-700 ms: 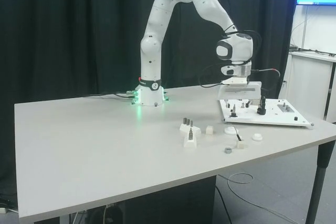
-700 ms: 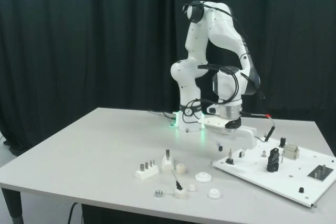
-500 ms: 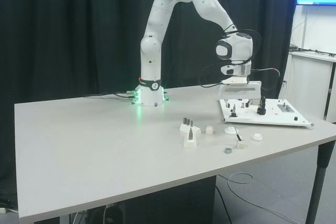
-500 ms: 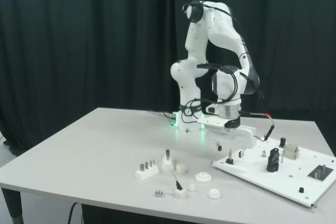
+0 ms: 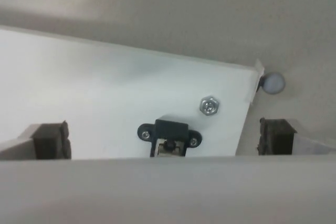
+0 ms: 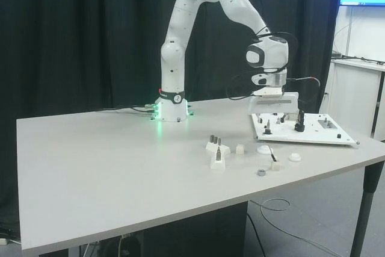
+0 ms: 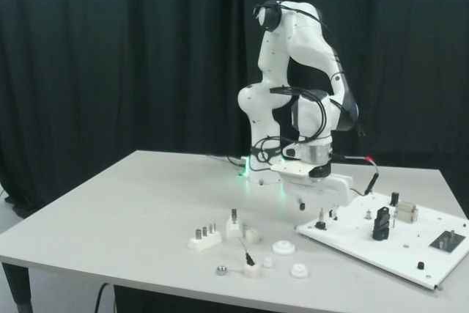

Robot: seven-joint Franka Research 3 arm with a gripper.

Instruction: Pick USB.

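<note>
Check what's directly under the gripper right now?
The white board's corner lies below the open gripper, with a black bracket and a hex nut. The gripper body hides whatever lies nearer the camera.

My first room view looks from well back across the table (image 6: 108, 161) with the arm (image 6: 180, 40) upper centre, my second faces it from another side, both sharing arm and board (image 7: 396, 243), while my wrist view looks closely down on that board (image 5: 105, 93).

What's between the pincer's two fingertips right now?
Wrist view: the open pincer straddles a black screwed-down bracket holding a plug on the white board, grey hex nut beside it.
</note>
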